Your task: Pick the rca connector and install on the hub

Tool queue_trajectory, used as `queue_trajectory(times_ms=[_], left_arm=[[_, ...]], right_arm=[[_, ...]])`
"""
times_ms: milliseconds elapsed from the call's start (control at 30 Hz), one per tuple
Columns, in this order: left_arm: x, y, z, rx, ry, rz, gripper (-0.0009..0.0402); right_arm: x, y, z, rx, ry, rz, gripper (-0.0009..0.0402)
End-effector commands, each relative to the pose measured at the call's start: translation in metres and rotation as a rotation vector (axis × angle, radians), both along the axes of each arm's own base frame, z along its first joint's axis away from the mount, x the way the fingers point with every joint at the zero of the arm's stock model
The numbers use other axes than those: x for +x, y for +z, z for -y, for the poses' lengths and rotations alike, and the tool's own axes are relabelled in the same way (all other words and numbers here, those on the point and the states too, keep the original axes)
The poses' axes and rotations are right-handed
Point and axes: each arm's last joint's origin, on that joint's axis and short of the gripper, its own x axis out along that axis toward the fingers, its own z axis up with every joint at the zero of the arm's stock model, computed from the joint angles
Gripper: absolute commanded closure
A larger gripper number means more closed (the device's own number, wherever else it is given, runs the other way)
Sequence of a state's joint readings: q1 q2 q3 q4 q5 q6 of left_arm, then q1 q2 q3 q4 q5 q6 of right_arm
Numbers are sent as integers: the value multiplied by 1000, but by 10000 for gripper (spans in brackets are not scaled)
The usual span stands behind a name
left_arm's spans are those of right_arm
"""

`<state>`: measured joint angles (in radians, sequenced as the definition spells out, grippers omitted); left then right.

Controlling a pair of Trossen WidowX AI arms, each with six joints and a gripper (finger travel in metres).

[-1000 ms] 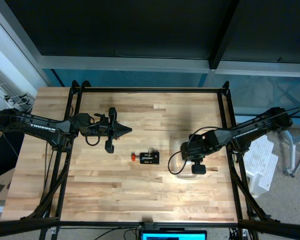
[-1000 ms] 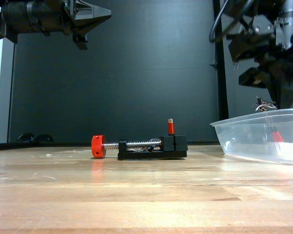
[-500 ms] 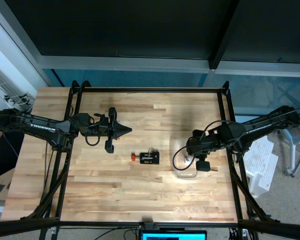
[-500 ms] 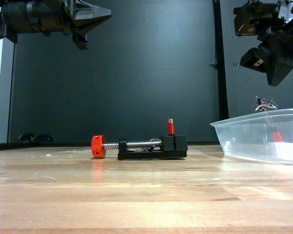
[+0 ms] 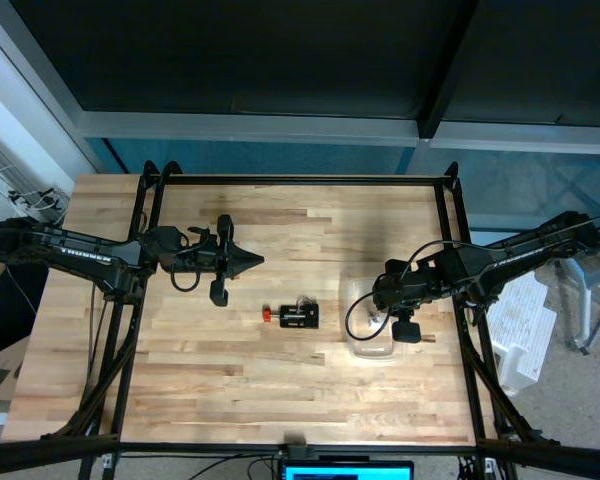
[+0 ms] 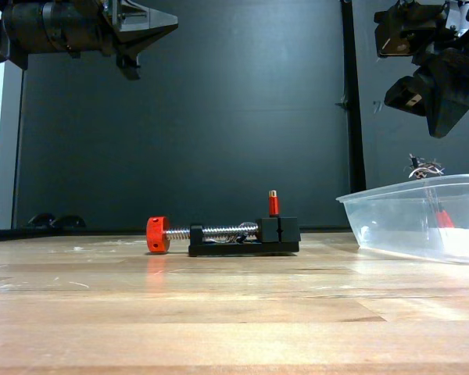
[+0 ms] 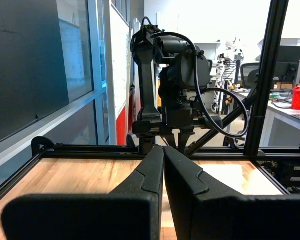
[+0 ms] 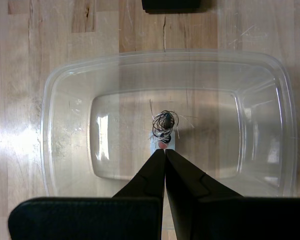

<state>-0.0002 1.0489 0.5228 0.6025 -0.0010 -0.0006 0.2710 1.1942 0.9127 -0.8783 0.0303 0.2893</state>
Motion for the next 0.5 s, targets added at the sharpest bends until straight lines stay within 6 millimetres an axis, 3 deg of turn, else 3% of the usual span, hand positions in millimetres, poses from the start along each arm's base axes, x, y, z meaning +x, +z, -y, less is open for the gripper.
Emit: queue_trajectory(times_ms=[33, 267, 500], left_arm=[[0, 0, 0, 0, 0, 0, 393], [0, 0, 0, 0, 0, 0, 393], [0, 0, 0, 0, 0, 0, 393]], right_arm=[[-1, 0, 0, 4, 4, -11, 393], [-2, 2, -1, 14, 0, -119, 380], [10, 1, -4, -25, 1, -179, 282]])
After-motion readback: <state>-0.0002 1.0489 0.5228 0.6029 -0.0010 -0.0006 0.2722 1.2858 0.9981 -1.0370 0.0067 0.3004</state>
